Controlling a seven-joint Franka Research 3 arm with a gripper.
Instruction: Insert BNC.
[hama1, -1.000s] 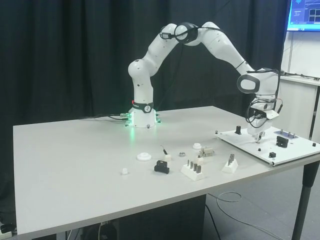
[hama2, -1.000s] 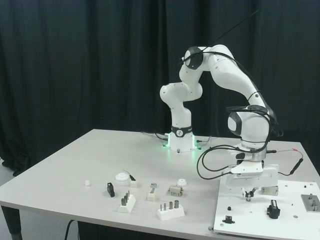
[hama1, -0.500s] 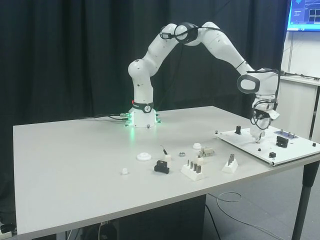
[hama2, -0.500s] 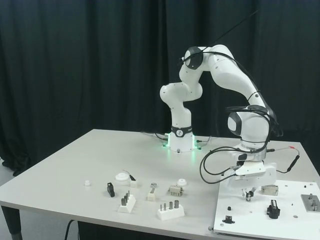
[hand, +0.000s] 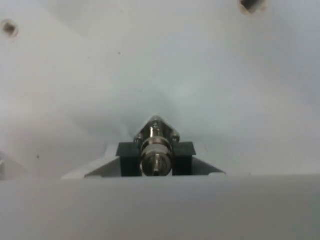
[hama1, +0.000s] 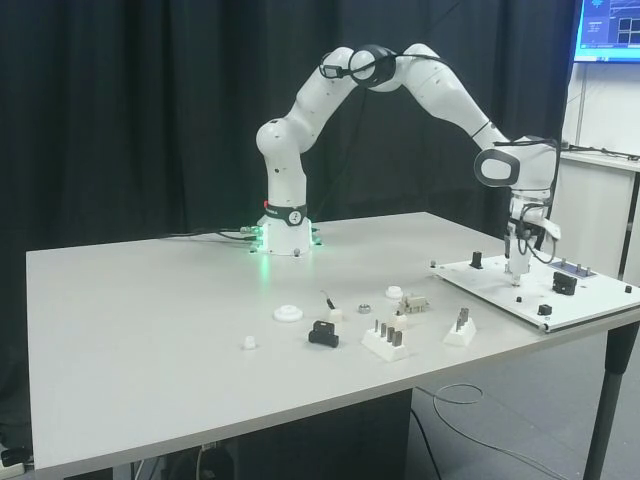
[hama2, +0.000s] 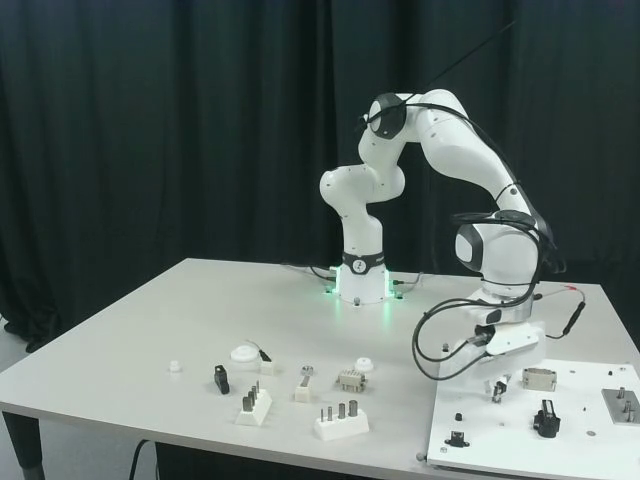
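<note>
Metal plug: a shiny round connector (hand: 156, 156) sits right between the fingertips in the wrist view, standing on the white board (hama2: 520, 435).
Gripper: the gripper (hama2: 497, 388) is low over the board, its two black fingers (hand: 127, 158) closed against the connector's sides.
Board: white plate on the grey table (hama1: 150, 320), directly beneath the gripper.
Black clip: a small black part (hama2: 546, 420) stands on the board just beside the gripper.
Loose parts: white blocks with pins (hama2: 340, 420) lie on the table well away from the gripper, toward the arm's base side.
</note>
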